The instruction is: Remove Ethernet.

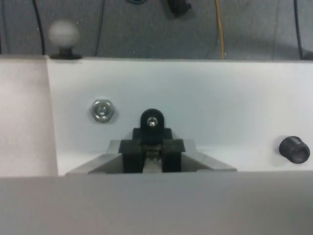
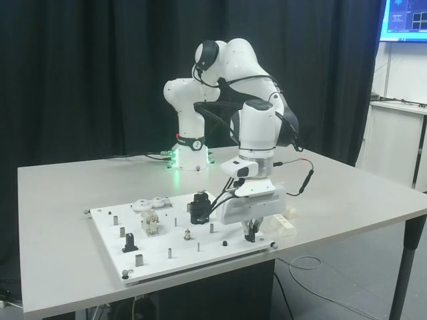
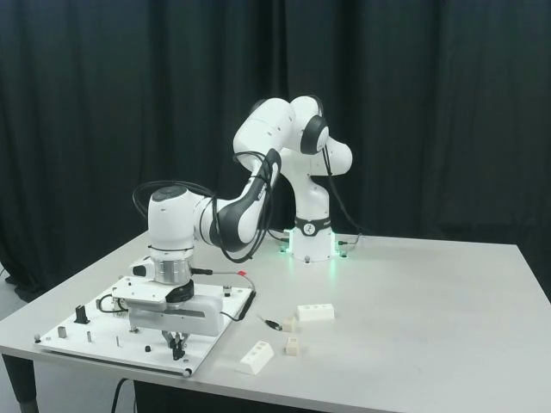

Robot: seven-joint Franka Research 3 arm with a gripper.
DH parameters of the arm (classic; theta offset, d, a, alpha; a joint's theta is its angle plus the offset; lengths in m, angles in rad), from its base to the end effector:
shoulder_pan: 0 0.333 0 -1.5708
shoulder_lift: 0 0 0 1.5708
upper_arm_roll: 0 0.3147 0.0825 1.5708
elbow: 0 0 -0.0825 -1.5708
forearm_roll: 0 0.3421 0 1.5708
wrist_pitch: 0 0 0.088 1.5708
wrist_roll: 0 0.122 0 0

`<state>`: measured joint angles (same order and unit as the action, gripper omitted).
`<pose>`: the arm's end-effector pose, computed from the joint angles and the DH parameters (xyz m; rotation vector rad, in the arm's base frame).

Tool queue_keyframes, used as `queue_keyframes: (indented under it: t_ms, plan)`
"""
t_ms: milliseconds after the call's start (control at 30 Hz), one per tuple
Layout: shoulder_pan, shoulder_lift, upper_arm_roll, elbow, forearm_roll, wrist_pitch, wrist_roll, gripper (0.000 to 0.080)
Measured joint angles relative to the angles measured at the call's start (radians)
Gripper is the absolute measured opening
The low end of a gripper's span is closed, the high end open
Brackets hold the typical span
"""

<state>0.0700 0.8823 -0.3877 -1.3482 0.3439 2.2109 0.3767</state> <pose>0.6932 -0.1446 0.2301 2.9059 -1.1571 0.0771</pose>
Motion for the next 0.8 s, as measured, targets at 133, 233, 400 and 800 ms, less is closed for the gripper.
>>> queue_keyframes:
  t_ms: [133,233,400,800]
  plan:
    - [0.000,0.000,0.000,0.000,0.000,-0.001,0.003,0.0080]
    - [-0.001,0.000,0.000,0.002,0.000,-0.004,0.004,0.0080]
    - [-0.001,0.000,-0.004,0.016,0.000,-0.025,0.005,0.0080]
    - [-0.002,-0.005,-0.027,0.092,-0.003,-0.144,0.011,0.0080]
